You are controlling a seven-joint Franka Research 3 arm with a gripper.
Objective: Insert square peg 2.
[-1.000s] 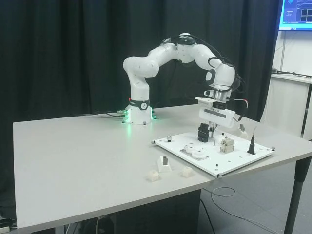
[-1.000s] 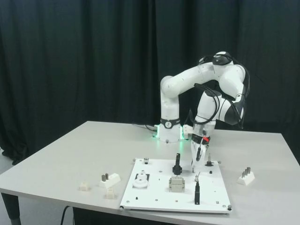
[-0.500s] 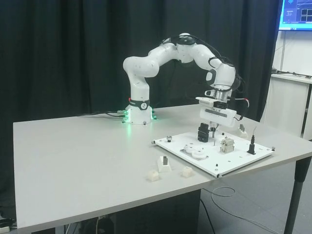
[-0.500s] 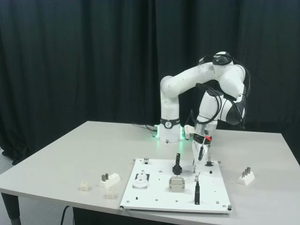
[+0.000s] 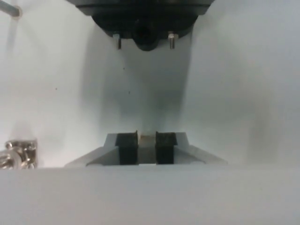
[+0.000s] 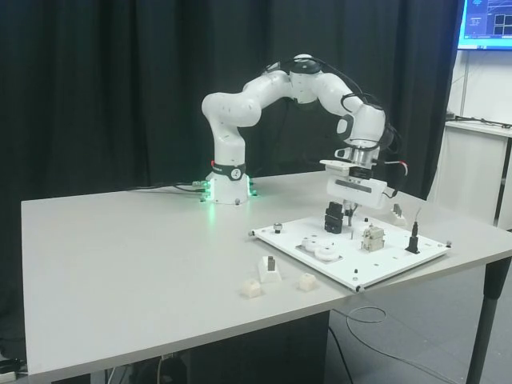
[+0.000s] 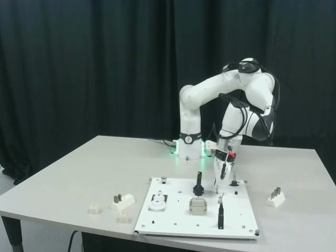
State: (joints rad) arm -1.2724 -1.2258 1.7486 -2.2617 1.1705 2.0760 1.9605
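the gripper (image 5: 146, 149) is closed narrow on a small grey peg (image 5: 148, 146) above the white board (image 6: 384, 258) (no hole visible), so insertion seems left to do.

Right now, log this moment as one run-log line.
task: insert square peg 2 | gripper: shut on peg | position: above white board | insertion: not visible | stage: peg in grasp
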